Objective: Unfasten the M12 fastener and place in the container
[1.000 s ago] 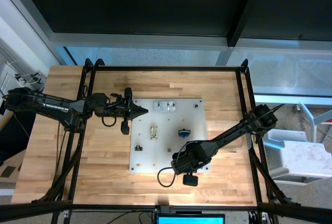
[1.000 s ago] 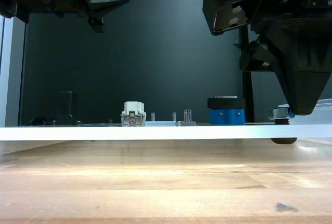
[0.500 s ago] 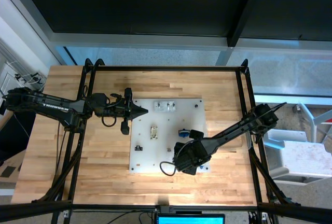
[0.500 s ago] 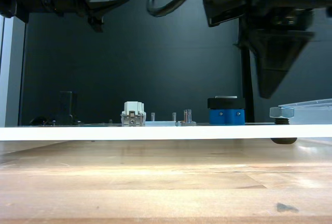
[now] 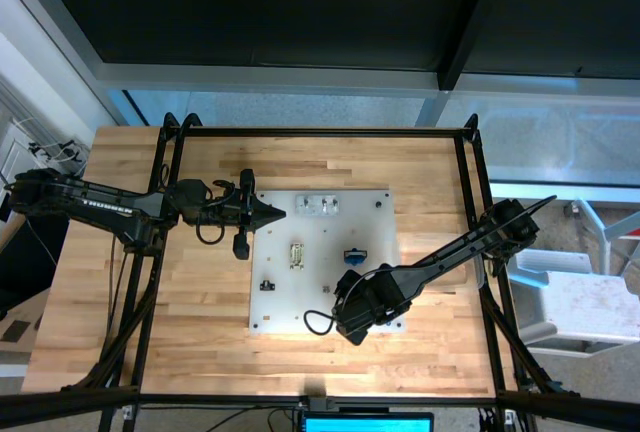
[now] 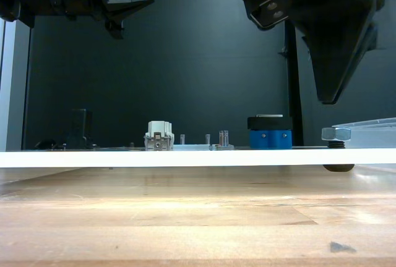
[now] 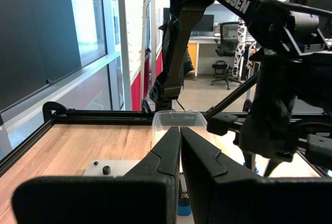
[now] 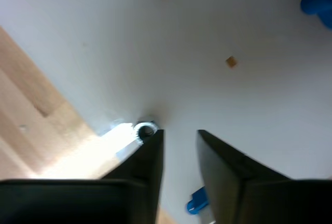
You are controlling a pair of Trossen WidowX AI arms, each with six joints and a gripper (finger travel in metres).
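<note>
The M12 fastener (image 6: 336,133), a small silver nut, sits on its stud (image 6: 336,145), with a few black ribs showing under it at the white board's (image 6: 185,157) near right edge. My right gripper (image 6: 328,97) hangs just above the nut, open by a narrow gap, with nothing between its fingers (image 8: 150,162). In the right wrist view a silver ring (image 8: 145,129) peeks out beside one finger. The clear container (image 6: 371,126) stands behind the stud. My left gripper (image 5: 278,214) hovers shut over the board's far left edge.
On the board stand a blue connector block (image 6: 270,134), a grey-white connector (image 6: 159,138) and a thin silver post (image 6: 223,137). A black frame upright (image 6: 291,94) rises behind the block. A small blue-tipped piece (image 8: 197,201) lies near the right gripper.
The right gripper was down on the nut a second ago. It has let go, lifted clear and turned its wrist. The nut stays on the stud and the left arm is still.
</note>
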